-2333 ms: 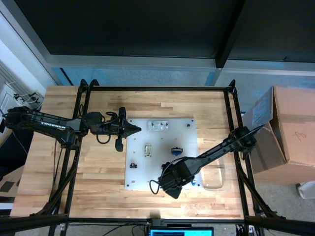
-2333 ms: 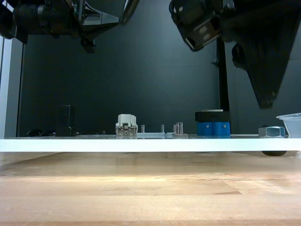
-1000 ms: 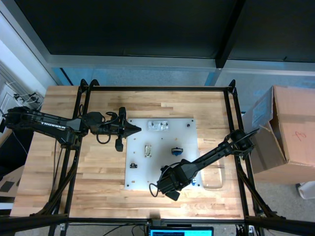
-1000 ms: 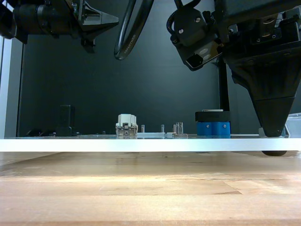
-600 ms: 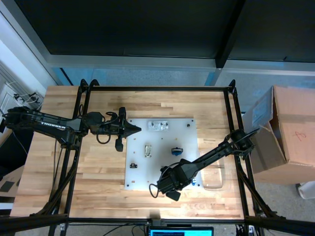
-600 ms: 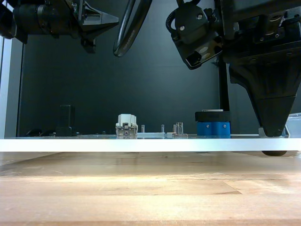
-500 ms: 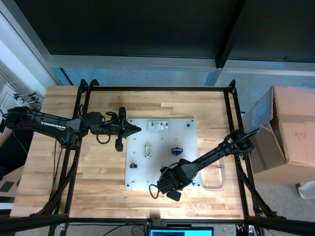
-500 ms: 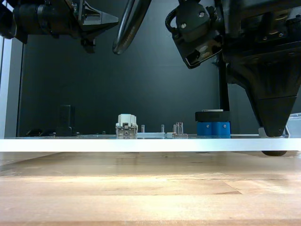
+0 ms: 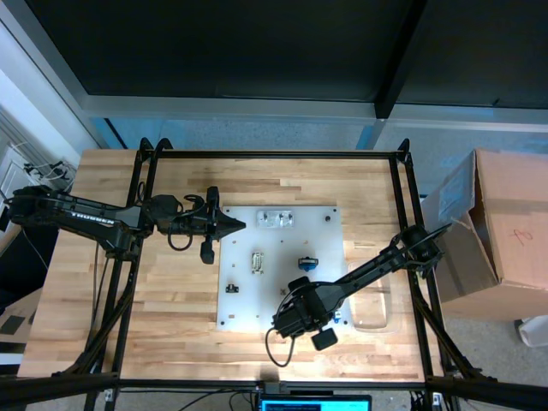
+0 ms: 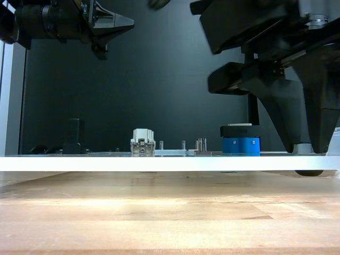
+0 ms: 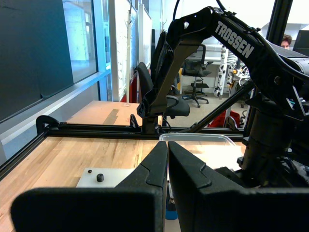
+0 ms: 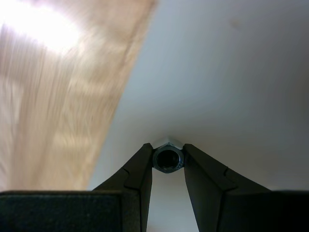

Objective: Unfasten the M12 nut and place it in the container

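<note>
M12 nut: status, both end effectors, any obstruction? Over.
Left end effector shut, high over board's far left edge. Right end effector shut on M12 nut, down at board level, stud hidden. Clear container just right of it.

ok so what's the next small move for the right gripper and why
Probably a twist to unscrew: the right gripper is shut on the M12 nut, down at the white board, not lifted. The left gripper hovers shut over the board's left edge.
</note>
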{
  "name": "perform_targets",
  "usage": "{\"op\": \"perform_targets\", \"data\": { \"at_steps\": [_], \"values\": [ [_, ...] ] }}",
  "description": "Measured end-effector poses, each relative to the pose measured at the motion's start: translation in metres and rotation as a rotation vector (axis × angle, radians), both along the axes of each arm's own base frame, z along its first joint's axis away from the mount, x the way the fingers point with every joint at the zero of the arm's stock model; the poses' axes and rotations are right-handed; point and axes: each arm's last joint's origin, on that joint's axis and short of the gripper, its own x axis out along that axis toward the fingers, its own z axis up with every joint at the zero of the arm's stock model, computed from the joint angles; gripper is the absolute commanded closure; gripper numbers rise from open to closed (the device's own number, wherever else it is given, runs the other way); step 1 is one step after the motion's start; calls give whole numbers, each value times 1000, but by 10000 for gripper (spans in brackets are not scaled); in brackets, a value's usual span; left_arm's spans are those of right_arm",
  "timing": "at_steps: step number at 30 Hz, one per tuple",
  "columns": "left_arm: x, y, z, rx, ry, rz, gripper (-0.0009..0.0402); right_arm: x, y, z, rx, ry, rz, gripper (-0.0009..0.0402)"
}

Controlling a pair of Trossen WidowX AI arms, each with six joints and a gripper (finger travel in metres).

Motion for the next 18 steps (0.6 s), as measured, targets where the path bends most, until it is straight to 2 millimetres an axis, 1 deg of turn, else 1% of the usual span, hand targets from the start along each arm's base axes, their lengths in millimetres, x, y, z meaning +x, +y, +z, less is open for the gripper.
{"op": "perform_targets", "data": {
  "at_steps": [7,9,14,18],
  "values": [
    [0,0,0,0,0,0,393,0,0,0,-7,-6,444,375],
    [0,0,0,0,0,0,393,0,0,0,-9,-7,537,375],
    [0,0,0,0,0,0,393,0,0,0,-11,-8,667,361],
    [0,0,0,0,0,0,393,0,0,0,-11,-8,685,338]
  ]
}}
